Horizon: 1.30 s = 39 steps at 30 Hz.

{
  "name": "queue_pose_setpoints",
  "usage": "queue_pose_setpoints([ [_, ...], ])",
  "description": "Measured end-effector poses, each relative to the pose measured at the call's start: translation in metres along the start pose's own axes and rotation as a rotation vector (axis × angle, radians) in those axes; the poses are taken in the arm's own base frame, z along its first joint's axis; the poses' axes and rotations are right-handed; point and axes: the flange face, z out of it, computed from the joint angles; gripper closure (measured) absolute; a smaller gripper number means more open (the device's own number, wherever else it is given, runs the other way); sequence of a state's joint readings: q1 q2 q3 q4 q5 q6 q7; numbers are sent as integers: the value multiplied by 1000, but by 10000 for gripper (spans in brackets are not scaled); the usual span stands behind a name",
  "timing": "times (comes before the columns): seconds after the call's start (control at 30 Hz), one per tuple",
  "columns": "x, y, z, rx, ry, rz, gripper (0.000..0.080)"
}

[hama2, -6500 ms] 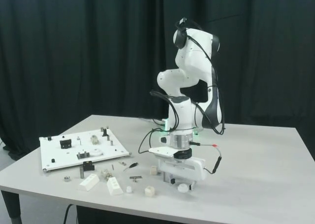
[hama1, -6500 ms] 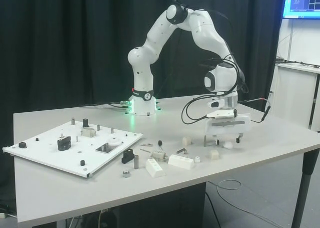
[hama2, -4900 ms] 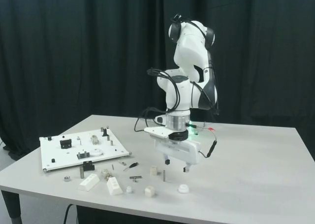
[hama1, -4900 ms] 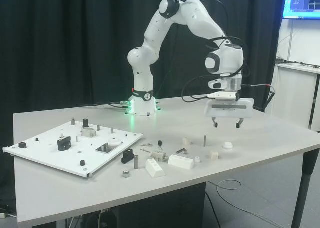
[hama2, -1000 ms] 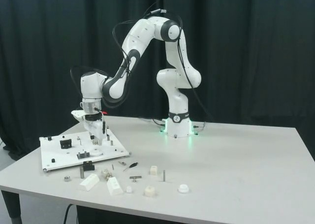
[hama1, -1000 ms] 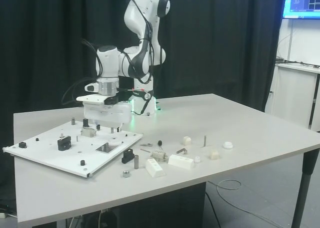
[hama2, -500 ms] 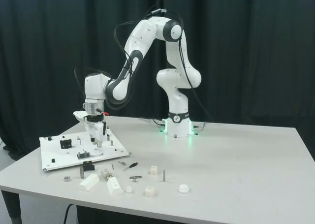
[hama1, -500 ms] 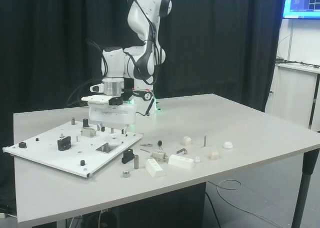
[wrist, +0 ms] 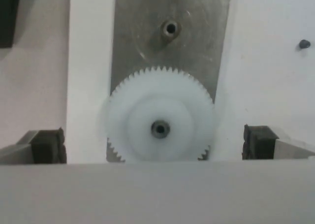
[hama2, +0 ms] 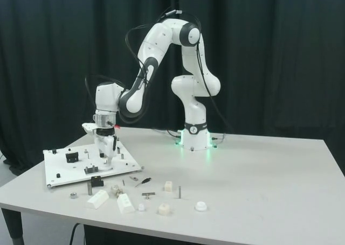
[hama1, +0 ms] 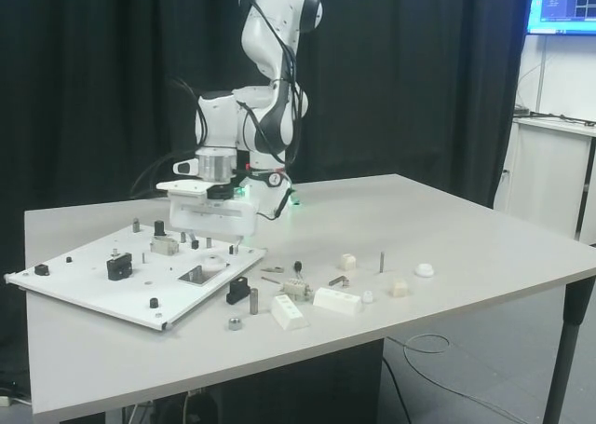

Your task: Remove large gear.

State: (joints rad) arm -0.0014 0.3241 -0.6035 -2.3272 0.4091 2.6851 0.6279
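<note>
White plastic gear [wrist: 160, 116] sits flat on a grey metal plate [wrist: 197, 32] of the white board [hama1: 84, 273], on a peg. Hand [wrist: 153, 144] released, fingers [wrist: 48, 146] spread either side, not touching. Probably light, stiff, toothed rim; pinch across rim.

White board [hama1: 93, 289] w/ small fixtures on grey table [hama1: 484, 247]; loose white blocks [hama1: 337, 300] nearby.
</note>
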Motion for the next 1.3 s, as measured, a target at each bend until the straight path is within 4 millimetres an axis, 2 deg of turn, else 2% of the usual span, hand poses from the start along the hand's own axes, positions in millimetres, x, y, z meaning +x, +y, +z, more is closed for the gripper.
queue_pose_setpoints([
  [0.43, -3, 0, 13, 1, 6, 53, 3],
  [1.3, 3, -4, 19, 4, 11, 123, 3],
])
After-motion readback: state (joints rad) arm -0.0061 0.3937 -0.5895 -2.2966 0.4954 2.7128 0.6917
